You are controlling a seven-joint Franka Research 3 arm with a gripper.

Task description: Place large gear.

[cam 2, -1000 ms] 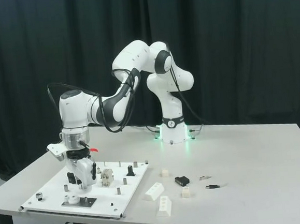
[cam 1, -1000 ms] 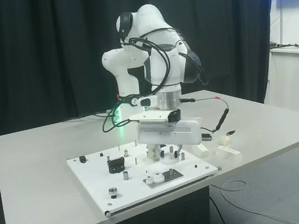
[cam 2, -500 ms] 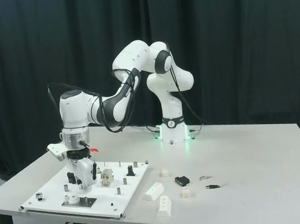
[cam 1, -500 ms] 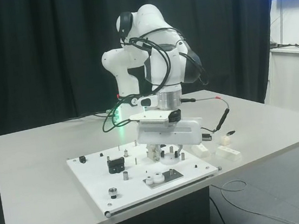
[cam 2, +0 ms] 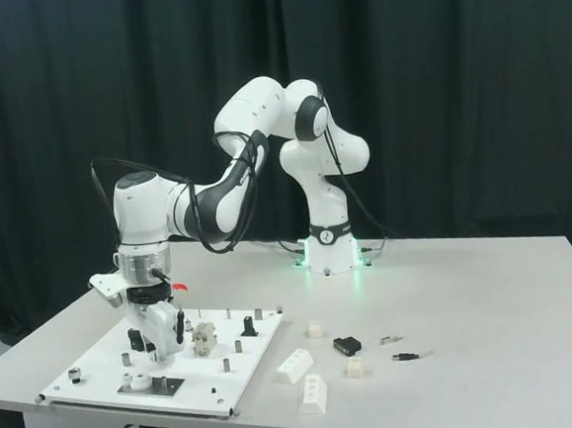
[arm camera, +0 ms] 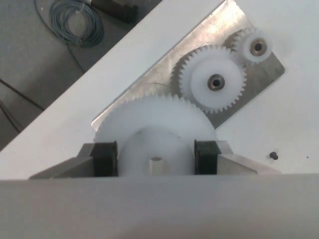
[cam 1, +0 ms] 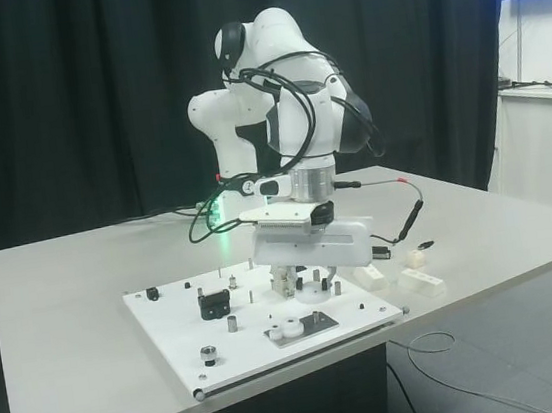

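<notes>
Large gear (arm camera: 154, 132), white, sat pinched at its hub between the gripper's (arm camera: 155, 158) two black pads (arm camera: 105, 158), held just above the metal plate (arm camera: 164, 74) on the white board (cam 1: 260, 319). Two smaller white gears (arm camera: 213, 78) were already seated on the plate, meshed together, the nearer one just beside the large gear's teeth.

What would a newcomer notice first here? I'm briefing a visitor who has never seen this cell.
First the white arm, bent down over the white board at the table's near corner. In the wrist view, its gripper is shut on the large gear, hanging over the metal plate. Two smaller gears already sit meshed on that plate.
</notes>
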